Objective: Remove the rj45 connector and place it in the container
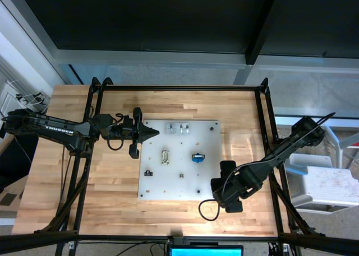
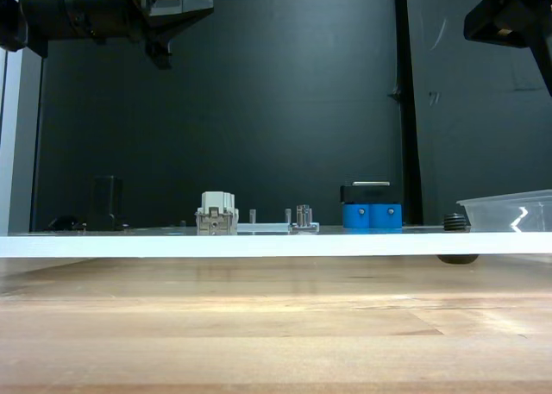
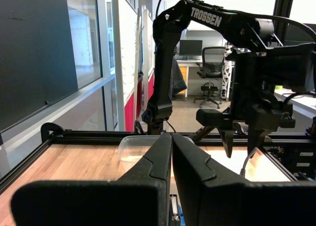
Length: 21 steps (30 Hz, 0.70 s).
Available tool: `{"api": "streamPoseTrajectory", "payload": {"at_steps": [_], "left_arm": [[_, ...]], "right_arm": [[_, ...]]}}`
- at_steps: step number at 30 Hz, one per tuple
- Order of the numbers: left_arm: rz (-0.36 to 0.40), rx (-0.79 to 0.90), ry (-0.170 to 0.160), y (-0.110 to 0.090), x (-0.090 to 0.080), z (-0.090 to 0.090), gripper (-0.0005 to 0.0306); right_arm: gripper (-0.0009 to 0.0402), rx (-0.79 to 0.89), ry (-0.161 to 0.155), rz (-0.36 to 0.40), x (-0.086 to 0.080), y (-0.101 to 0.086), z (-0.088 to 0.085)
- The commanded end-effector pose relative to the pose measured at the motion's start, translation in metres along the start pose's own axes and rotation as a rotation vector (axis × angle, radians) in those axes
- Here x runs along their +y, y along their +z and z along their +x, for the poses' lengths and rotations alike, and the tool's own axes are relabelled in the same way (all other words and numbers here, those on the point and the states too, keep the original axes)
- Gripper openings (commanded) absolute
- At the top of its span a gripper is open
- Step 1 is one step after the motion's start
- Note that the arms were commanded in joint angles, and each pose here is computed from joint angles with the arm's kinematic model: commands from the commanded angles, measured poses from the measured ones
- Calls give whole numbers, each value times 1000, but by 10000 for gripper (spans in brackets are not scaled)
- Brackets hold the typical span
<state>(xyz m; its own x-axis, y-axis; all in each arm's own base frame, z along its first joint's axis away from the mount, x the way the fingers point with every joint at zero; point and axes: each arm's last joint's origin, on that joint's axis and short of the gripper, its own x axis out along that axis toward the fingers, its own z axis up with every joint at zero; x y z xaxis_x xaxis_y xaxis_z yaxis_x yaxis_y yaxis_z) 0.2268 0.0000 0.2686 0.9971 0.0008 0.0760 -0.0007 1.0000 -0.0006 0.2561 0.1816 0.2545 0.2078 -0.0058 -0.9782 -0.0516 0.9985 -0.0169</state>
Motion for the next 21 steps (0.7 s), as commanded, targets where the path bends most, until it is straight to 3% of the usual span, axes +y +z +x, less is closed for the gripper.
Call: {"api": "streamPoseTrajectory", "payload": {"at_steps": [1,21], "left_arm": [[0,0,0,0,0,0,1],[0,0,0,0,0,0,1]], "right_arm": [[210,-12,2,-1,2,2,4],[210,-5,-12,10,4,4,29]]}}
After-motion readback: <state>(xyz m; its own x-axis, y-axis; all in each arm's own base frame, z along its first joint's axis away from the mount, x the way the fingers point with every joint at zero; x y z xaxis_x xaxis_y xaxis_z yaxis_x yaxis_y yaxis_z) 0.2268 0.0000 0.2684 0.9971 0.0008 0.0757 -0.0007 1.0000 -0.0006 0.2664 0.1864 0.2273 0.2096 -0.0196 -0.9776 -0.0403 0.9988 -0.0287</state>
